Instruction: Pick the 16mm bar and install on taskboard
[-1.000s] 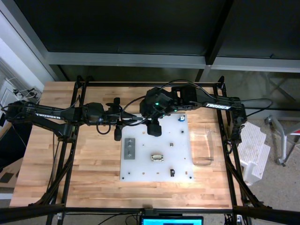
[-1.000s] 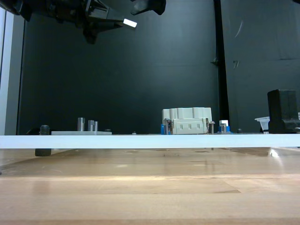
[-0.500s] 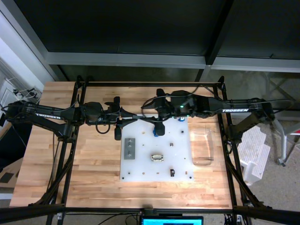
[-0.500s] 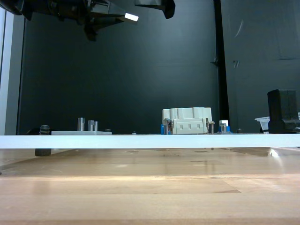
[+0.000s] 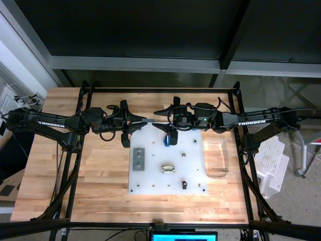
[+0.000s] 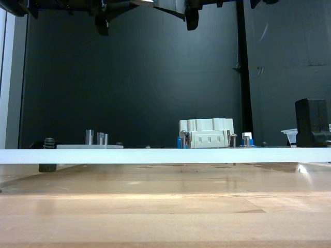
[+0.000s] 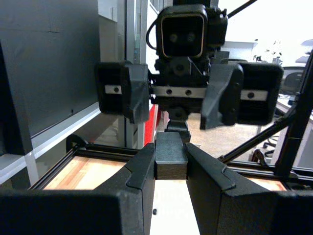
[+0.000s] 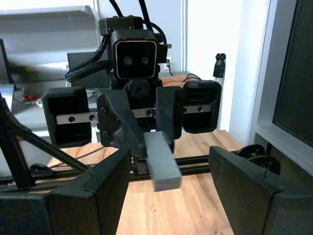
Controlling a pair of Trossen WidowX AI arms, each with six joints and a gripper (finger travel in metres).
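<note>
Nearest me lies the taskboard (image 5: 150, 183), carrying a grey block (image 5: 138, 159) and a pale connector (image 5: 168, 169). Just beside its right edge sits a clear bin (image 5: 215, 175); I cannot tell whether anything is in it. Farther back, high above the board's far edge, the left gripper (image 7: 171, 159) is clenched on the 16mm bar (image 8: 161, 164). It holds the bar level, free end pointing at the right gripper (image 8: 171, 183). That gripper's fingers are spread wide, facing the bar's end without touching it. I read this as lined up for a regrasp, since the bar hangs well clear of any seat.
</note>
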